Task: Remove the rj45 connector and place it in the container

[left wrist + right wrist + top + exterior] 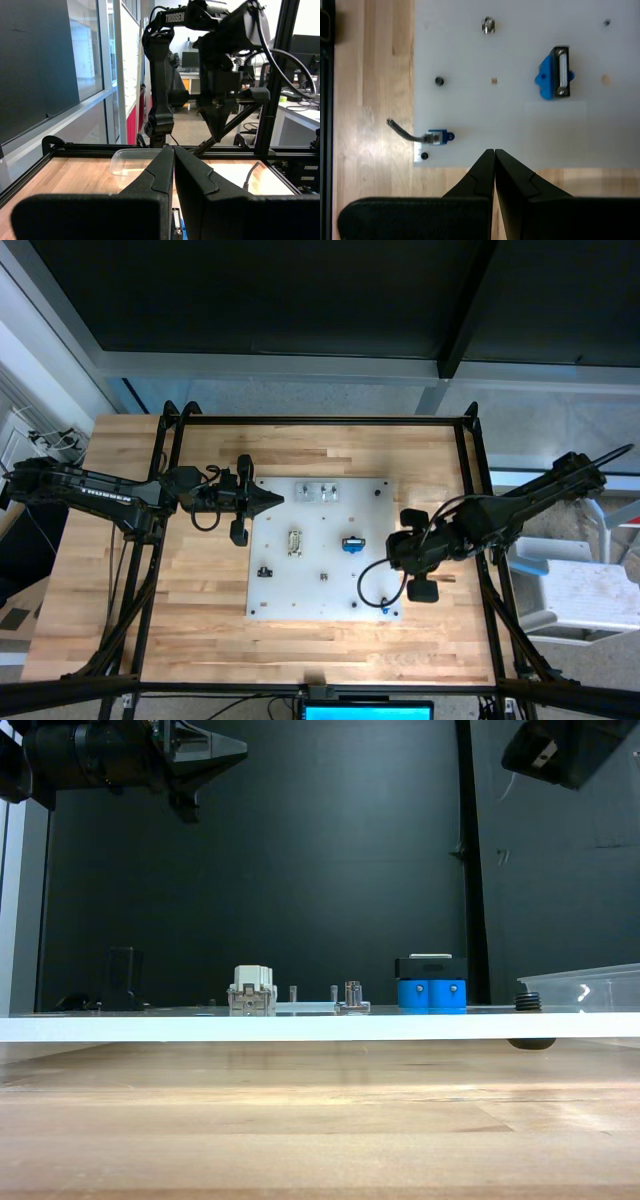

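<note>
Right wrist view is showing my right gripper (pixel 494 152) hovering at the edge of the white board (pixel 520 115), fingers pressed together, carrying nothing. Just beyond, the rj45 connector (pixel 436 136) is sitting at the board's corner: small, blue, its grey cable (pixel 400 128) curling onto the table (pixel 370 165). I'm judging this the approach; next I'm needing to open and line up. Farther off, the container (pixel 131 161) is lying near the board's right edge, and the left gripper (pixel 174 152) is hanging closed and empty over the left edge.

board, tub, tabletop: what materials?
The board looks like matte white plastic: uniform colour, thin flat sheet. The tub is probably glossy clear plastic: see-through, with glints. The tabletop looks like lacquered wood: jointed strips, visible grain. Left end effector hangs shut above the board's far left corner; right end effector shut above its right edge.
</note>
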Controlling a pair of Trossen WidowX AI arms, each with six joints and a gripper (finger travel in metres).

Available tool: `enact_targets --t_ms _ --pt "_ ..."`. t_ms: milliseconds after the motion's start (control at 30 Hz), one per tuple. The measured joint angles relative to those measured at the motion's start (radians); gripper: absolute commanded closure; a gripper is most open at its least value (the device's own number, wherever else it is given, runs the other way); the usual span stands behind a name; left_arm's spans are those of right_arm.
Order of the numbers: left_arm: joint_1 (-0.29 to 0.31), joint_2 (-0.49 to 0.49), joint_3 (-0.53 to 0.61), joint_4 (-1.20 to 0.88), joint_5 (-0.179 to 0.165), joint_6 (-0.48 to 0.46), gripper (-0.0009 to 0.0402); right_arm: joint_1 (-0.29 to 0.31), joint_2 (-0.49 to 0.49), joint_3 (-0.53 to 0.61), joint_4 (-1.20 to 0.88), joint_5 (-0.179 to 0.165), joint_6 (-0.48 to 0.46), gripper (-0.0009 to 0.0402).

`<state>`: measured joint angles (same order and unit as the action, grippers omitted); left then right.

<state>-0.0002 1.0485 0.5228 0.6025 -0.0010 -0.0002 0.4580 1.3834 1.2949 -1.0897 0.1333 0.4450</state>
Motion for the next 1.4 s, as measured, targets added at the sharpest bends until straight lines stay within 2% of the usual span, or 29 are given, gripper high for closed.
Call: enact_targets --t_ms 500,833,967,1233,1400 --pt "0.000 0.000 0.000 0.000 0.000 0.000 0.0392 0.121 0.080 -0.001 -0.005 0.005 0.124 0.0393" --pt "0.000 0.000 0.000 0.000 0.000 0.000 0.0392 0.163 0.118 -0.001 0.005 0.003 0.185 0.0389" --pt "0.000 0.000 0.000 0.000 0.000 0.000 0.0392 0.168 0.135 -0.001 0.023 0.005 0.179 0.0355" --pt "0.000 0.000 0.000 0.000 0.000 0.000 0.0392 0.177 0.151 -0.001 0.039 0.005 0.178 0.0253" --pt "0.000 0.000 0.000 0.000 0.000 0.000 0.0392 0.179 0.167 -0.001 0.040 0.006 0.185 0.0216"
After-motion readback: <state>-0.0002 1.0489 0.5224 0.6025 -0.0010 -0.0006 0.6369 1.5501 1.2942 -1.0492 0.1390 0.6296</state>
